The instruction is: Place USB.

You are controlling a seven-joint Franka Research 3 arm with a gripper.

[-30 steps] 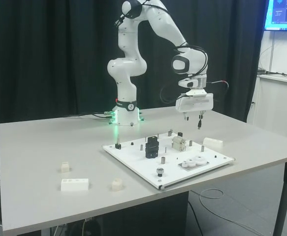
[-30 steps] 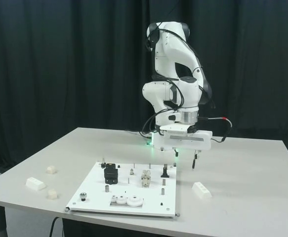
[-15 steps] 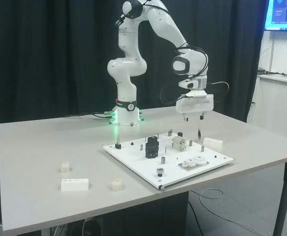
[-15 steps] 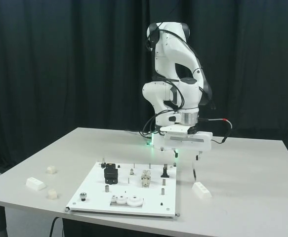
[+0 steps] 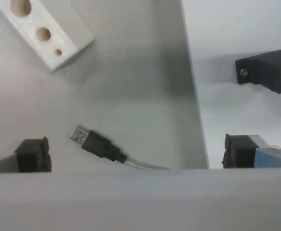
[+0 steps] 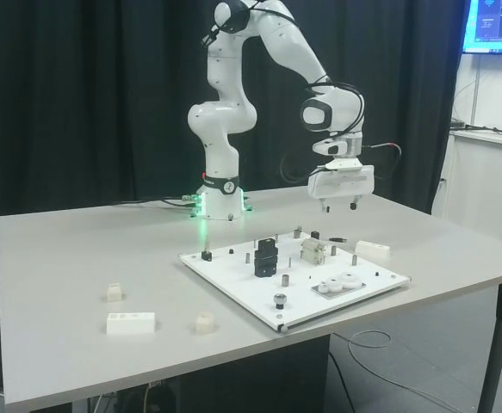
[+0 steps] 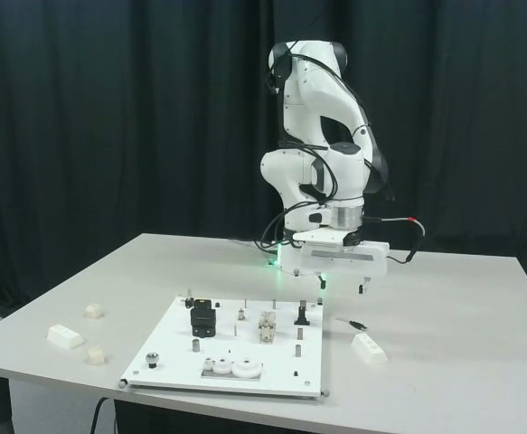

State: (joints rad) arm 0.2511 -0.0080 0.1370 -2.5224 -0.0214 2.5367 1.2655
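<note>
The white arm (image 7: 313,145) rose from its base (image 6: 220,205) at the rear of the grey table (image 6: 61,258), folded at the elbow and reached forward and down. The wrist pointed straight down at the table. The gripper (image 6: 338,205) hung above the table surface, well clear of it, with its two black fingertips (image 5: 33,155) spread wide apart and nothing held between them. In the second room view the gripper (image 7: 343,286) was level, its fingers vertical.

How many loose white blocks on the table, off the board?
4. Three lie past the board's far side from the arm: small block, long block with holes, small block. A fourth block lies beside the USB plug. None seem hidden.
</note>
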